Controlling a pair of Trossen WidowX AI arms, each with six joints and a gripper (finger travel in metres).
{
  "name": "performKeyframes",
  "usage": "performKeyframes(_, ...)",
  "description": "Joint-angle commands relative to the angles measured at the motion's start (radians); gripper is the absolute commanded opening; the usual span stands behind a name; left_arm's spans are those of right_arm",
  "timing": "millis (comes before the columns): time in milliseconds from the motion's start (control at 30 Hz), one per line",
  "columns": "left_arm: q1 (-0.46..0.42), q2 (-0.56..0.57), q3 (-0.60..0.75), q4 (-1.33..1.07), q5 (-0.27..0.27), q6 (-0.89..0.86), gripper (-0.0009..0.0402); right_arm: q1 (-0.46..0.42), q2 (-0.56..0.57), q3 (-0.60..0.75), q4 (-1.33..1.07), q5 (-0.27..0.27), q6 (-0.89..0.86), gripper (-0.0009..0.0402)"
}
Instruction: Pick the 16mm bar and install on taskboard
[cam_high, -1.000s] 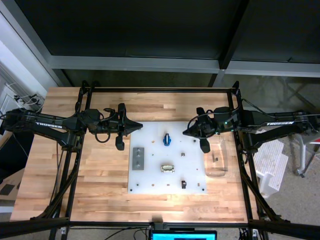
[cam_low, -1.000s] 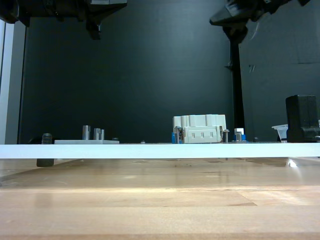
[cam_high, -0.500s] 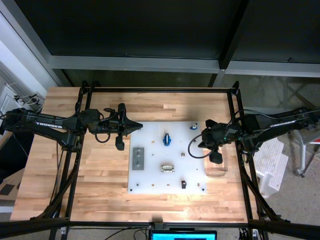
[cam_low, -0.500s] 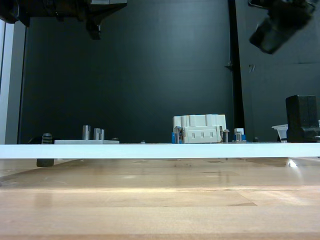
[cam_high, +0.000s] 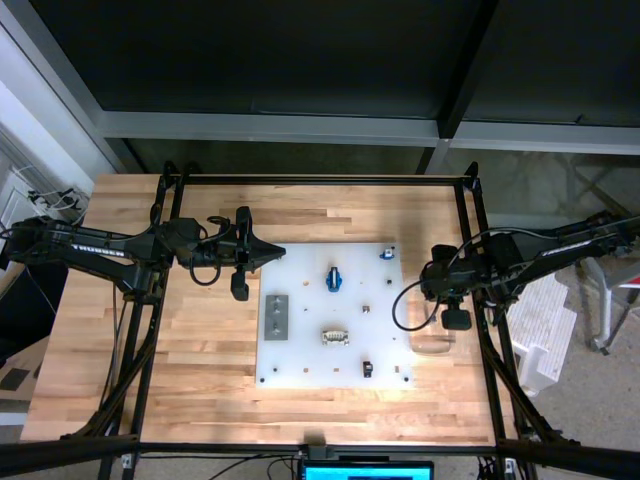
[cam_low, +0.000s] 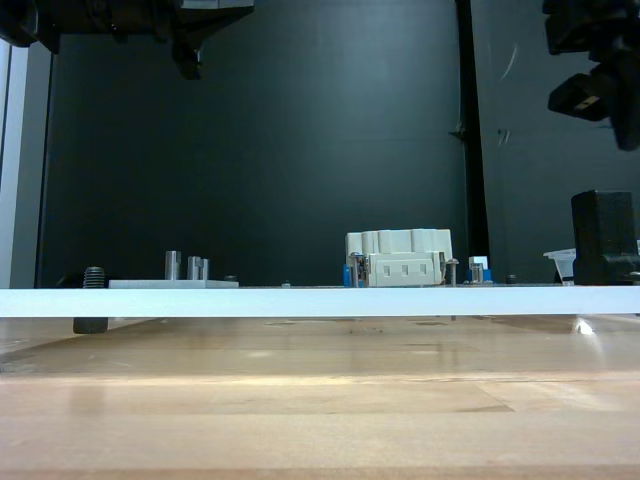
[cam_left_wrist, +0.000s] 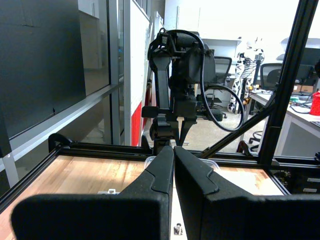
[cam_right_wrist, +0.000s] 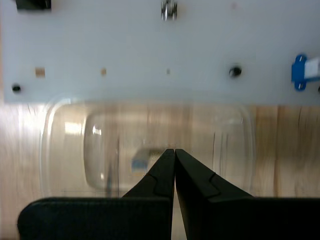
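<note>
Bar unclear; L-claw (cam_high: 280, 254) board-edge (cam_high: 262, 345), R-claw (cam_right_wrist: 174, 150) over tray (cam_high: 434, 349)

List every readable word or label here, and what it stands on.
"TROSSEN": faint white letters on the left arm.
Nothing else is readable.
The left gripper is shut, high beside the taskboard; the right gripper is shut above the clear tray. The 16mm bar: cannot tell.

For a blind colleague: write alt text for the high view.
Right gripper, shut, hangs over a clear tray beside the white task board; left gripper, shut, hovers near the board's far-left corner. The 16mm bar cannot be made out.
</note>
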Motion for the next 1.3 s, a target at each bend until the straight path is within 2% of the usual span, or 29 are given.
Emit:
performKeyframes(33,0.000,0.000,0.000,0.000,0.000,0.000,0.0000,0.018,0.000,-0.001,-0.030,0.000,0.000,0.0000)
performKeyframes(233,0.000,0.000,0.000,0.000,0.000,0.000,0.0000,0.054,0.000,-0.001,-0.066,0.000,0.044,0.0025)
performKeyframes(733,0.000,0.000,0.000,0.000,0.000,0.000,0.0000,0.106,0.001,-0.001,-0.083,0.003,0.077,0.0178)
performKeyframes(933,0.000,0.000,0.000,0.000,0.000,0.000,0.0000,0.109,0.001,-0.034,-0.081,0.003,0.077,0.0226)
performKeyframes(1133,0.000,0.000,0.000,0.000,0.000,0.000,0.0000,0.113,0.001,-0.089,-0.080,0.003,0.071,0.0254)
performKeyframes(1300,0.000,0.000,0.000,0.000,0.000,0.000,0.0000,0.117,0.001,-0.113,-0.076,0.004,0.033,0.0256)
